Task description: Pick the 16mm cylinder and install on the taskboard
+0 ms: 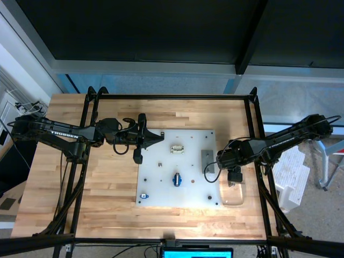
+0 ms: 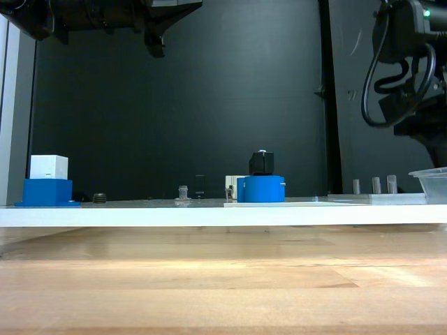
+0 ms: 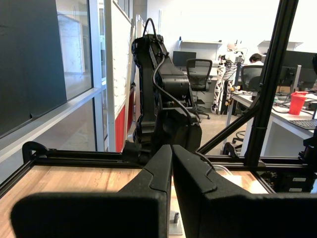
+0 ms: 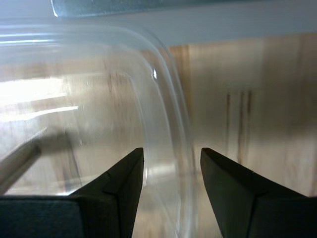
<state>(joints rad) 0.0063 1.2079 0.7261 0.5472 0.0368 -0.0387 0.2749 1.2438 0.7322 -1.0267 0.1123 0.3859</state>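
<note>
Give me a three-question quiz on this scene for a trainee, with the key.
1. True or false: the left gripper, raised by the white board's left edge, is shut.
2. The right gripper, open, hangs over: A) the blue fitting, B) the clear tray, C) the grey block.
3. Fill in: the tray lies at the board's ____ side.
Key: 1 true; 2 B; 3 right.
</note>
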